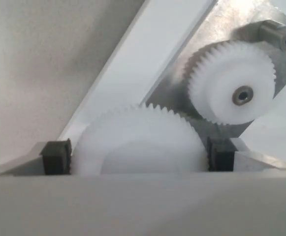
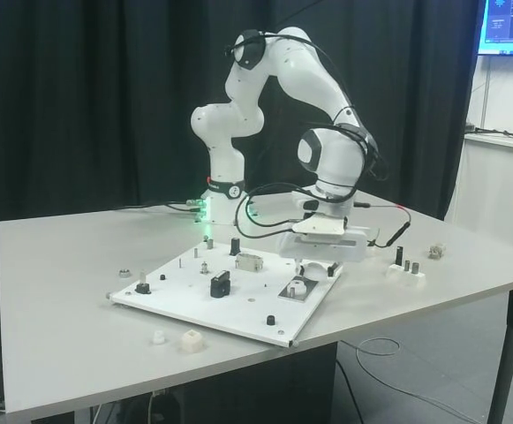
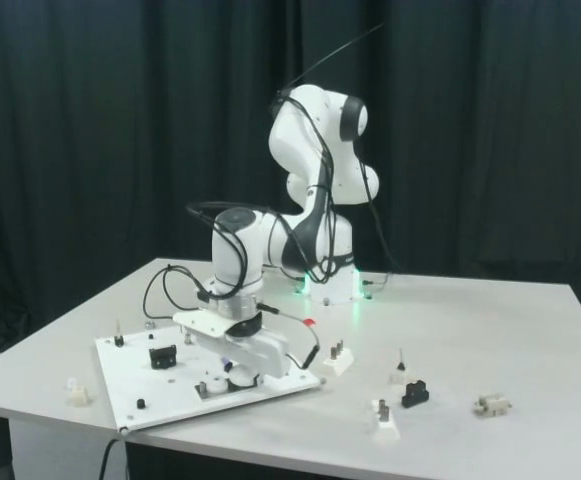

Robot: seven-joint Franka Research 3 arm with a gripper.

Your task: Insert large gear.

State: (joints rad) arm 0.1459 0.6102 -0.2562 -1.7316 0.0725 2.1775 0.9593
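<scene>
The large gear (image 1: 140,142) is clamped between the gripper (image 1: 139,157) pads, held low over the white board (image 2: 238,305). A smaller gear (image 1: 234,83) is seen meshing at its two o'clock.

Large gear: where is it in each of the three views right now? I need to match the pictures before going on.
Wrist view: the large gear sits between the gripper fingers, beside the small mounted gear.
First room view: under the gripper, over the white board; gear itself barely visible.
Second room view: hidden beneath the wrist, at the board's near corner.
Shared landmark: the white board.
</scene>
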